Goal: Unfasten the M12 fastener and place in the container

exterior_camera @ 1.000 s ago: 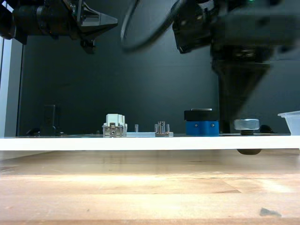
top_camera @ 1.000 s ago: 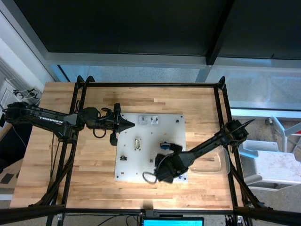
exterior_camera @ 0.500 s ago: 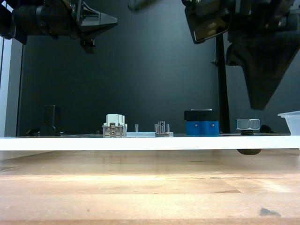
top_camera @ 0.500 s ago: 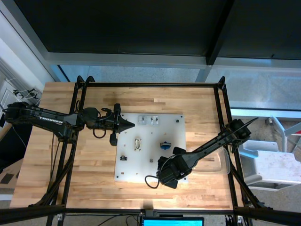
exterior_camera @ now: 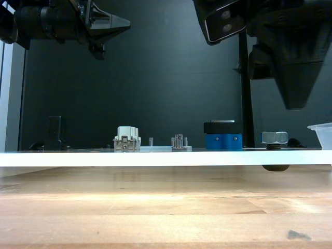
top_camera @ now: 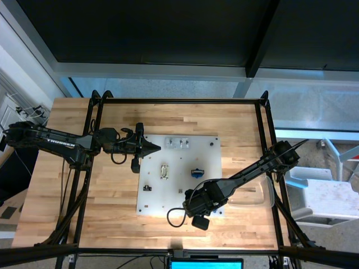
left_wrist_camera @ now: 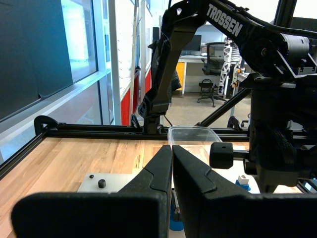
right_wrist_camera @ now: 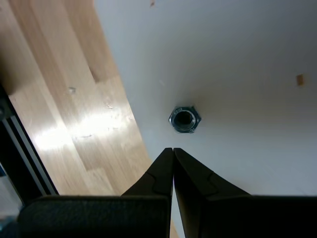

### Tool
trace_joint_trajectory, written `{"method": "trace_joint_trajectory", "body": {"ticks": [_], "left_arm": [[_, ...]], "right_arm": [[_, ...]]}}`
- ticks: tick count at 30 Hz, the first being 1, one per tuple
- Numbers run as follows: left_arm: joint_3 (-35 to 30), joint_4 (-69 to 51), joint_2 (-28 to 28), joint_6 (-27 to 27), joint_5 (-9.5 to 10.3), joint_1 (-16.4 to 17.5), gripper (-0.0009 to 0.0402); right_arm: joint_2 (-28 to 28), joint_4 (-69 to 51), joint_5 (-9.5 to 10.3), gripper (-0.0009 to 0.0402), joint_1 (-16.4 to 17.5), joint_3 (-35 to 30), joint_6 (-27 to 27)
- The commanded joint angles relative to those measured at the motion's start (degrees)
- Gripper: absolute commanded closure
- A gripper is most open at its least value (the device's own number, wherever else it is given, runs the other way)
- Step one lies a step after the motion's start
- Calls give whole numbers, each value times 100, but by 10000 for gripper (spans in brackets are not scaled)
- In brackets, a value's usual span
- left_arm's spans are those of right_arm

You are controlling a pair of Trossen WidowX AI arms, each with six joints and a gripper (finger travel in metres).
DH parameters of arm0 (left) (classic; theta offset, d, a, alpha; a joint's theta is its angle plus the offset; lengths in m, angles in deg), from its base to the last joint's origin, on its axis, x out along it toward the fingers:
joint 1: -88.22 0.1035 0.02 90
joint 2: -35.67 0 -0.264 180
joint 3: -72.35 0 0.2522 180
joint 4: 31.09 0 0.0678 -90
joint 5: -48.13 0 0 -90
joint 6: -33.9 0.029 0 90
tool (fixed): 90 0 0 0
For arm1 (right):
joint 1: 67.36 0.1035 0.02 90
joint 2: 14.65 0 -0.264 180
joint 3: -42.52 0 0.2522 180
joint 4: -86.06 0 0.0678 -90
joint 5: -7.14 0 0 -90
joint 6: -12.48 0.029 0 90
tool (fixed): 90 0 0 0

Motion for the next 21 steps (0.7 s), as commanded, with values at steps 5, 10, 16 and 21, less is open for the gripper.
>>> {"method": "trace_joint_trajectory", "body": {"ticks": [5,10,16,21], "left_arm": [[-2,0,0,0,-2,0,393],[-2,0,0,0,-2,0,393],[-2,0,0,0,-2,0,393],[-2,0,0,0,-2,0,393]], "right_arm": [[-9,22,-527,393,2,-2,914],[-9,26,-608,376,13,-2,999],[-98,-114,-778,283,24,-201,1147],[-321,-656,-916,201,26,-732,1209]]}}
